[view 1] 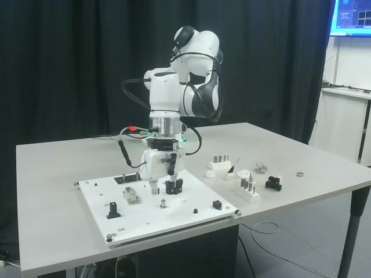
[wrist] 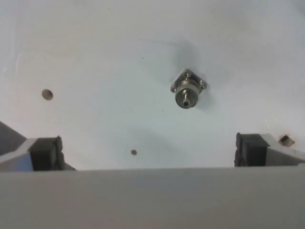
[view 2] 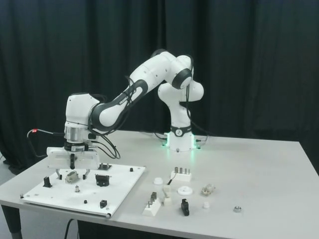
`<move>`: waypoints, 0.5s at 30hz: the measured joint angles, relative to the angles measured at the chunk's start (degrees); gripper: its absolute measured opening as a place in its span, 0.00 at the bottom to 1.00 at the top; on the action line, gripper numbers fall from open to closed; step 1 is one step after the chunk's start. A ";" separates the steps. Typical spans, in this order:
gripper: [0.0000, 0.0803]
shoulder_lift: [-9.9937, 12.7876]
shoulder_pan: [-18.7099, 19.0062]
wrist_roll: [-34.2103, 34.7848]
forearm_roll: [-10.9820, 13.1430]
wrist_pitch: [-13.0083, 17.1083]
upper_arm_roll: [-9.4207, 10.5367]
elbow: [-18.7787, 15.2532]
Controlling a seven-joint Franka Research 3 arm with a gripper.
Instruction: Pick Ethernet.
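My gripper [view 1: 162,180] hangs open just above the white board [view 1: 185,223], with nothing between its black fingertips [wrist: 45,152]. In the wrist view a small metal connector [wrist: 188,90] with a square flange stands upright on the board, ahead of the fingertips and apart from them. In the second room view a grey block [view 2: 71,176] shows between the two fingers of the gripper [view 2: 72,173], and the metal connector [view 2: 77,188] stands in front of it. Which part is the Ethernet one I cannot tell. No cable lies on the board.
Black fixtures [view 1: 174,186] [view 1: 113,209] [view 1: 217,204] stand on the board beside the grey block [view 1: 132,196]. To the right of the board, on the grey table [view 1: 52,174], are white pin holders [view 1: 219,165] [view 1: 247,188], a black clip [view 1: 273,183] and a small ring [view 1: 300,173].
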 joint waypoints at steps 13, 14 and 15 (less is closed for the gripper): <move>1.00 0.00 0.00 0.00 0.84 0.04 0.00 0.14; 1.00 0.00 0.00 0.00 0.88 0.05 0.00 0.19; 1.00 0.00 0.00 0.00 0.92 0.05 0.00 0.24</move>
